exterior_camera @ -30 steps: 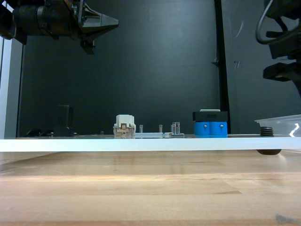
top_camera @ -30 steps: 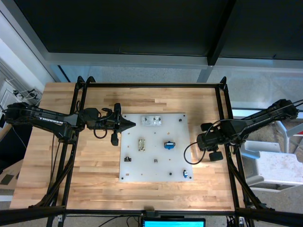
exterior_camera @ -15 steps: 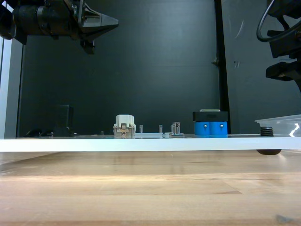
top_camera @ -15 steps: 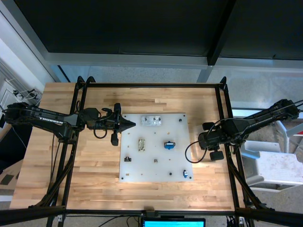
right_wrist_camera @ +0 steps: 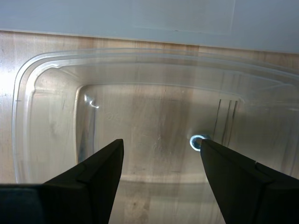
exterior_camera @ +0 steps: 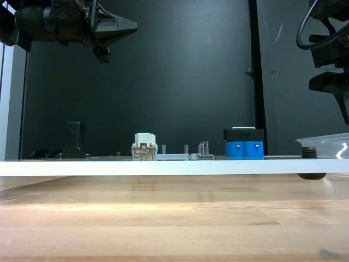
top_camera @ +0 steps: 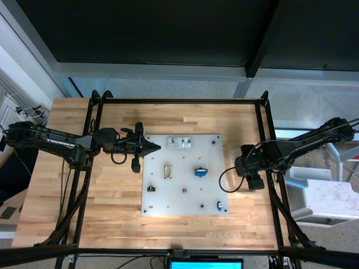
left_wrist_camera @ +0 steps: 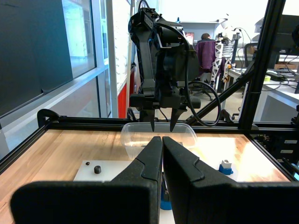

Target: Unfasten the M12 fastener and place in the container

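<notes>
Nut (right_wrist_camera: 198, 142) in container (right_wrist_camera: 53, 116) beneath wide-spread, empty right gripper (right_wrist_camera: 161, 141); left gripper (left_wrist_camera: 162, 138) pressed together over left edge of board (top_camera: 168, 197).

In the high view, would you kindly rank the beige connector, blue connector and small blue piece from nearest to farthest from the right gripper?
The right gripper is open over the container, right of the board; the left gripper, shut, above its far-left corner.
1. small blue piece: near-right corner
2. blue connector: mid-board
3. beige connector: left of that
</notes>
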Controlling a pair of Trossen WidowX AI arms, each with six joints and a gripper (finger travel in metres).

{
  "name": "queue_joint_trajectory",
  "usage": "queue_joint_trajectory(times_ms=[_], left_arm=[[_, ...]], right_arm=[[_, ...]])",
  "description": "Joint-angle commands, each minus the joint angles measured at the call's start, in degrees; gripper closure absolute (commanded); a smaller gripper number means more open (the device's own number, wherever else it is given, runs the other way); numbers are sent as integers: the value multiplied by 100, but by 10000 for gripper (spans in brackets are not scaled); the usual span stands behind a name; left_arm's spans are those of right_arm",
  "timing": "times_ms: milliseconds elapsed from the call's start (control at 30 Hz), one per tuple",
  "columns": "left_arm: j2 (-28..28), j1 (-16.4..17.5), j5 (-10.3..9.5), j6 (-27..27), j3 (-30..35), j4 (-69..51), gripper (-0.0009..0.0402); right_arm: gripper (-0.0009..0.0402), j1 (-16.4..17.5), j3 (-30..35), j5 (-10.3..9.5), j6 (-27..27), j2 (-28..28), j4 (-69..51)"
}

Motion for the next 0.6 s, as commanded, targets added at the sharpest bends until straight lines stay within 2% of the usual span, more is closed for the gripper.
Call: queue_joint_trajectory(times_ms=[33, 600], left_arm=[[2, 0, 2, 0, 0, 0, 393], [2, 2, 2, 0, 0, 0, 393]], right_arm=[[149, 2, 4, 4, 2, 2, 7], [150, 0, 4, 4, 42, 2, -2]])
